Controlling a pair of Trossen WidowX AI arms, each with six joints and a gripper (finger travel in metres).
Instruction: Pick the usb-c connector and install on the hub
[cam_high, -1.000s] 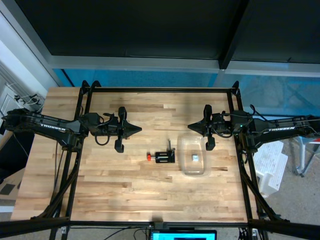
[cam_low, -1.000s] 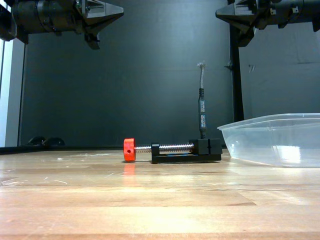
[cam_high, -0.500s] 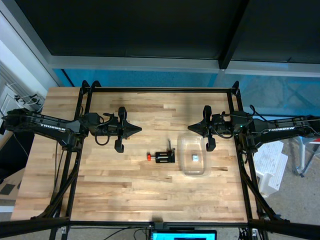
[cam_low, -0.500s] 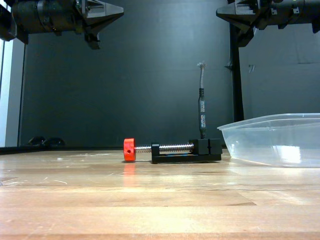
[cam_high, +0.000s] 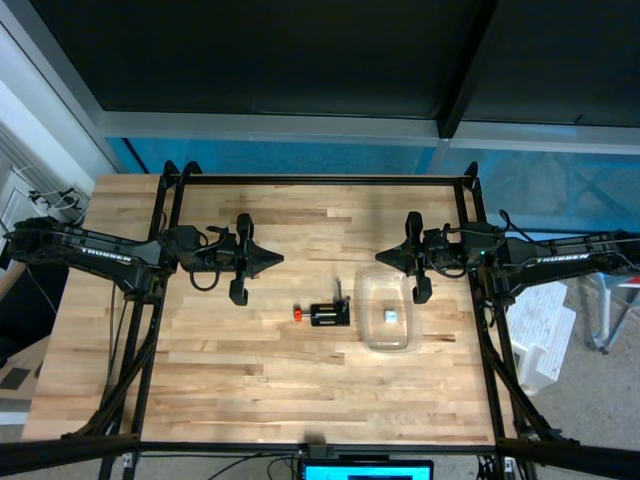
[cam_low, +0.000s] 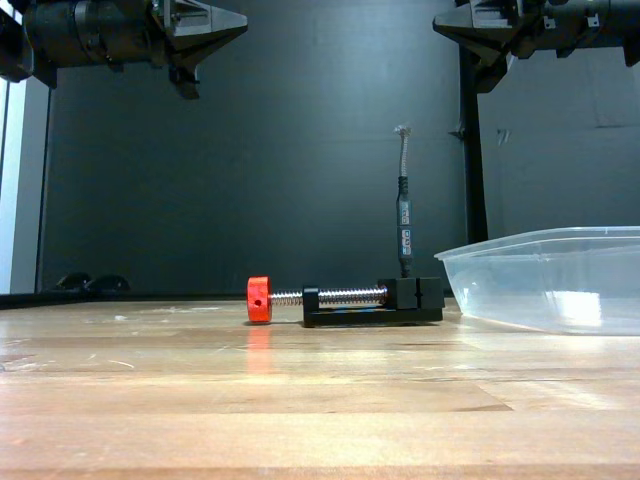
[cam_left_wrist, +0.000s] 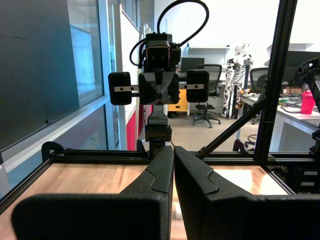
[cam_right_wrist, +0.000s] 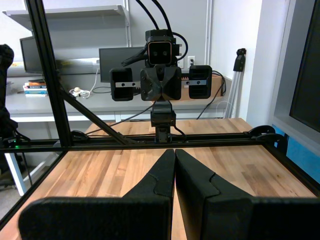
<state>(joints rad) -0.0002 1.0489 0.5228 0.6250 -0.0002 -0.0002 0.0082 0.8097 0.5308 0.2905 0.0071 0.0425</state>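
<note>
- Hovering high over the tabletop (cam_high: 250, 390), the left pincer (cam_high: 272, 259) points inward, its fingers pressed together on nothing.
- The right pincer (cam_high: 383, 256) hangs opposite at about the same height, tip facing the left one, likewise closed and empty.
- The hub (cam_high: 326, 314) lies on the tabletop below the gap between them, orange-red tip toward the left arm, with a thin dark pin (cam_low: 404, 225) standing upright at its other end.
- A clear tray (cam_high: 372, 345) sits just beside the hub on the right arm's side, with a small pale piece (cam_high: 391, 316) inside.
</note>
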